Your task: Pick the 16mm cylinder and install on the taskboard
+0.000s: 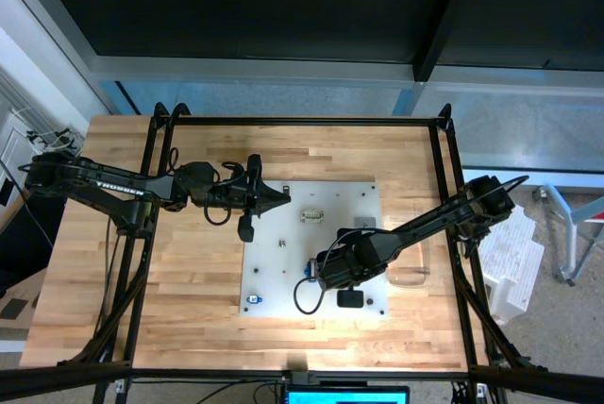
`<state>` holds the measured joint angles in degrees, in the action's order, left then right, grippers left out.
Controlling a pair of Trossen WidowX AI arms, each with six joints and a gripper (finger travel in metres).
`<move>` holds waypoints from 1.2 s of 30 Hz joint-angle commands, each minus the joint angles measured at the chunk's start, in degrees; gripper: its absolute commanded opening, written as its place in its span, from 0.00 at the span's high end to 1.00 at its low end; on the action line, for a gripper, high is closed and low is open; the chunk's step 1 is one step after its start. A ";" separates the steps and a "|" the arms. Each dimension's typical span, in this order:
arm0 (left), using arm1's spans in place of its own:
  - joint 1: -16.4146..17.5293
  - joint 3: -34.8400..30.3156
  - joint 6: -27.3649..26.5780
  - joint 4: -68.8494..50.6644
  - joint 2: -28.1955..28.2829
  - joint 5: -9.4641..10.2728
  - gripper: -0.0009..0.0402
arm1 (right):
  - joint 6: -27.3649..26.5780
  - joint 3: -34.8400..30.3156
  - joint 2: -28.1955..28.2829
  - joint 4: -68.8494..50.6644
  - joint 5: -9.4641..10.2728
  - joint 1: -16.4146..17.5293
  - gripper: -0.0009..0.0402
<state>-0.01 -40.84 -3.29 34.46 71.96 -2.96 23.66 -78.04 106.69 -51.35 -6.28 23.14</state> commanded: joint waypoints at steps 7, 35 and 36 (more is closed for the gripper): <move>0.02 -0.02 0.02 0.04 0.02 0.00 0.98 | -0.13 1.07 -0.17 2.58 0.02 0.11 0.95; 0.00 -0.02 0.00 0.04 0.02 0.00 0.98 | -0.11 4.44 -0.24 6.25 -1.73 -0.02 0.59; 0.02 -0.02 0.02 0.04 0.02 0.00 0.98 | -0.11 4.44 -0.37 6.25 -1.73 -0.02 0.57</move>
<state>-0.01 -40.84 -3.29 34.50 71.99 -2.96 23.51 -73.58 106.48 -45.10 -7.88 23.14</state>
